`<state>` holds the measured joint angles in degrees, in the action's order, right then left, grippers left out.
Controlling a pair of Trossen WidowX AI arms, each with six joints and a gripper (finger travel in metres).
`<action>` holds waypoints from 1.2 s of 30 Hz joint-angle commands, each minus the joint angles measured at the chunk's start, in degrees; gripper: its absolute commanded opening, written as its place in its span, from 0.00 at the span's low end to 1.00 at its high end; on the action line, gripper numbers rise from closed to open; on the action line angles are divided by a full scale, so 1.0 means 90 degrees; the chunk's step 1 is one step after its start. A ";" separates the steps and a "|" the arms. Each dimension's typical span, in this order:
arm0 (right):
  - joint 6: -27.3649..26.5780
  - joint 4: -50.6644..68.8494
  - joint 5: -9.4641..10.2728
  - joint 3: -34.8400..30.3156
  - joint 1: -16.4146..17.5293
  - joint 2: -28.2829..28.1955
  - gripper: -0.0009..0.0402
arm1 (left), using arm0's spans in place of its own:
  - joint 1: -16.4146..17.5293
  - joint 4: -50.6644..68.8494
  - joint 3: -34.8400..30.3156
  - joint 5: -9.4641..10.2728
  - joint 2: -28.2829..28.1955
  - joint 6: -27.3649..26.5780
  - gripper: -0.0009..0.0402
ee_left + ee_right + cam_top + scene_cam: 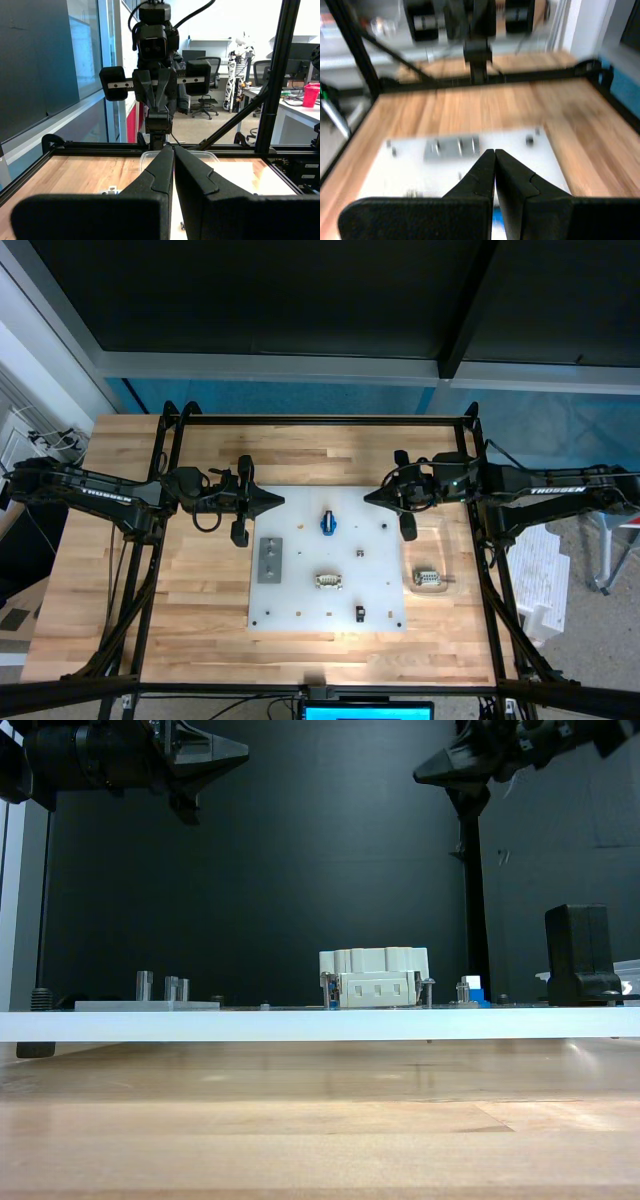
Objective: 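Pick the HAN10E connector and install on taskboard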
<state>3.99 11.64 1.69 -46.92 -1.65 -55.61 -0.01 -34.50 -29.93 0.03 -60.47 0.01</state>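
– Connector position?
– It lies in a clear tray on the wooden table, just beside the right edge of the white board. Nothing touches it.
– Surface and room?
– The table is light wood strips inside a black frame, with a dark wall behind. The board carries a grey block, a blue knob and a similar beige block.
– Left gripper?
– Raised over the board's far left corner. Fingers pressed together, holding nothing.
– Right gripper?
– Raised over the board's far right part, tips pointing toward the left gripper. Fingers pressed together, holding nothing, well apart from the connector.
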 commanded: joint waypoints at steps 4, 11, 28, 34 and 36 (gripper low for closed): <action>-0.0049 0.2118 -0.0019 -0.0809 0.0022 -0.0017 0.02 | 0.0000 0.0000 -0.0002 -0.0002 0.0000 0.0000 0.02; 0.0027 0.4027 -0.0073 -0.1375 0.0250 -0.0049 0.02 | 0.0000 0.0000 -0.0002 -0.0002 -0.0002 0.0000 0.02; 0.0911 0.6419 -0.0432 -0.1613 0.1695 -0.0478 0.02 | 0.0000 0.0000 -0.0002 -0.0002 -0.0002 0.0000 0.02; 0.1399 0.6688 -0.0607 -0.1613 0.2169 -0.0784 0.02 | 0.0002 0.0000 -0.0002 -0.0002 -0.0002 0.0000 0.02; 0.1559 0.6737 -0.0607 -0.1613 0.2293 -0.0911 0.02 | 0.0000 0.0000 -0.0002 -0.0002 -0.0002 0.0000 0.02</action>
<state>17.12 71.94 -3.68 -61.49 18.33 -63.11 -0.01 -34.50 -29.93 0.01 -60.49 -0.01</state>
